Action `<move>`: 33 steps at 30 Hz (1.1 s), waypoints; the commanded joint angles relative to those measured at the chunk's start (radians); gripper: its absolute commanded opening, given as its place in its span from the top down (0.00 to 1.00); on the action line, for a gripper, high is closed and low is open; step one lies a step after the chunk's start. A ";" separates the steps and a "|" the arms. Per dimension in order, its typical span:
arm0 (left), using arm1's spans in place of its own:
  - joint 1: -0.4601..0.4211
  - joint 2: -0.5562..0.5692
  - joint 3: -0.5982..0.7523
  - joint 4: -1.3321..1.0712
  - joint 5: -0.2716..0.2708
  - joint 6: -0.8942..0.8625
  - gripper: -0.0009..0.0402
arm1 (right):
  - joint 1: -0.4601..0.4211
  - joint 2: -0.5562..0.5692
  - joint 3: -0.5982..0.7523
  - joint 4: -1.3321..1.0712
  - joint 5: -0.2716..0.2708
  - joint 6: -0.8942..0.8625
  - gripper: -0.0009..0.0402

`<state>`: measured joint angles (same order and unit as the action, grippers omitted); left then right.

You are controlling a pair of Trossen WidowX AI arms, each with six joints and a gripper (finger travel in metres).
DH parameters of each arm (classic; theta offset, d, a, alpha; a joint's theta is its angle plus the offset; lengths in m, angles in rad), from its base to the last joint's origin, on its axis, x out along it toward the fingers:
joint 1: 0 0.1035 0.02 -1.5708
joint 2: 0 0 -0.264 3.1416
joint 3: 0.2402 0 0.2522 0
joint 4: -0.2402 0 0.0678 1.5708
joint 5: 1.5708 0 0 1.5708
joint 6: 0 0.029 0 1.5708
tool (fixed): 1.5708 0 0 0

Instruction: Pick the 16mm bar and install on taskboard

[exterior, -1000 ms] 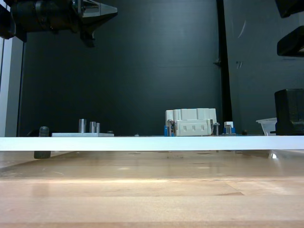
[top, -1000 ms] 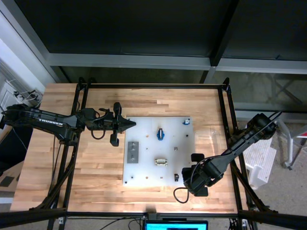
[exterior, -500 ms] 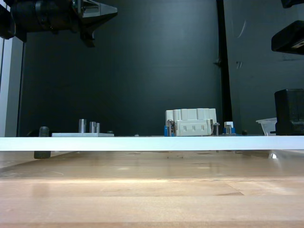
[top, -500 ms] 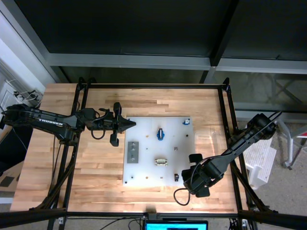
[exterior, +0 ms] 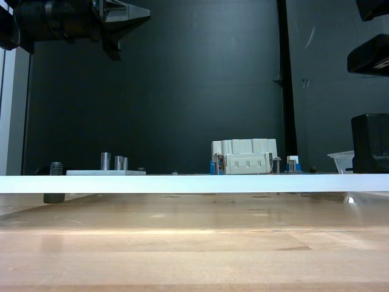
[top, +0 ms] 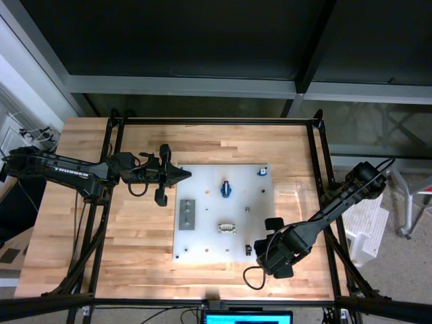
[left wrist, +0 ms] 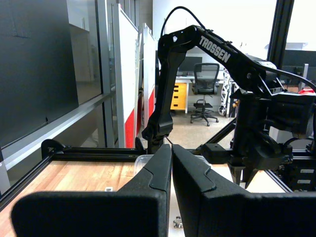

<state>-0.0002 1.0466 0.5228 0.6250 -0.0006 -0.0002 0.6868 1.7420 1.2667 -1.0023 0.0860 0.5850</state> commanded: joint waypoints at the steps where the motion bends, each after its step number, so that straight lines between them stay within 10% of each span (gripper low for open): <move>1: 0.000 0.000 0.000 0.000 0.000 0.000 0.98 | 0.000 0.006 0.000 0.004 0.001 0.001 0.96; 33: 0.000 0.000 0.000 0.000 0.000 0.000 0.98 | -0.019 0.018 -0.002 0.017 0.003 0.013 0.96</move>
<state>-0.0002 1.0466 0.5228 0.6254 -0.0006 -0.0002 0.6693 1.7607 1.2659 -0.9825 0.0845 0.5987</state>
